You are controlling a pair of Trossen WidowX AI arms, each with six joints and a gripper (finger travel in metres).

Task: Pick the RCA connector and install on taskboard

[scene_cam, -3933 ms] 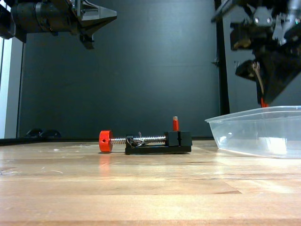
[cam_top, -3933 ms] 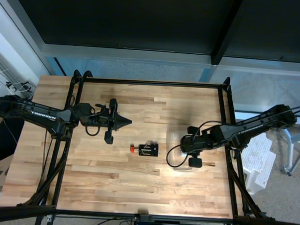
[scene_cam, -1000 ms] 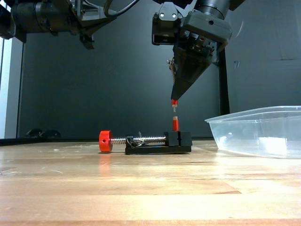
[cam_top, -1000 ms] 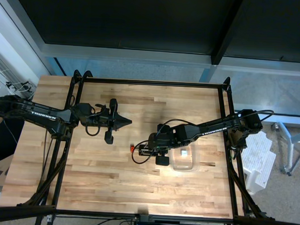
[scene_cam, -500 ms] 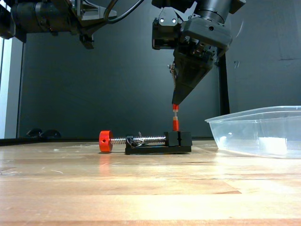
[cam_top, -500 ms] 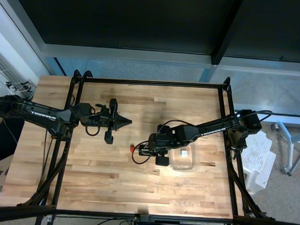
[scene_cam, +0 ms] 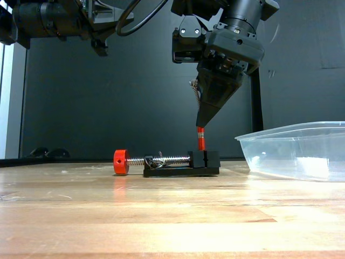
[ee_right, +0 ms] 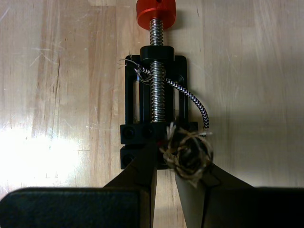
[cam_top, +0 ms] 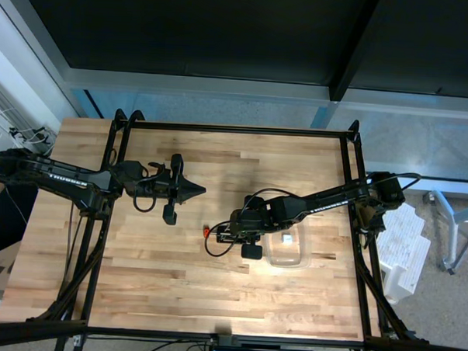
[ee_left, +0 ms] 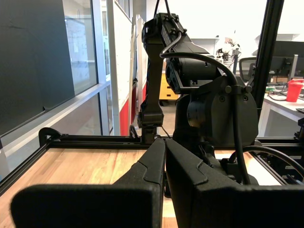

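**Connector meets the board**

The right claw (scene_cam: 200,123), pinched on the tiny red-and-silver RCA connector (scene_cam: 200,131), has dropped since half a second ago. The gap is gone, and the connector now touches the red post (scene_cam: 201,143) on the small black taskboard block (scene_cam: 183,165) resting on the wooden surface (scene_cam: 161,216). The left claw (cam_top: 197,191) stays closed, well apart.

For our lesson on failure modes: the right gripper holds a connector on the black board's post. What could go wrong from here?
Right gripper, low over the board, holds the connector on its upright post; a slight misalignment could jam or tilt it. No clamp shows on the board, so a downward push might shift it. The frayed wire at the gripper's tip might snag. Left gripper, parked high at the left, seems no hazard.
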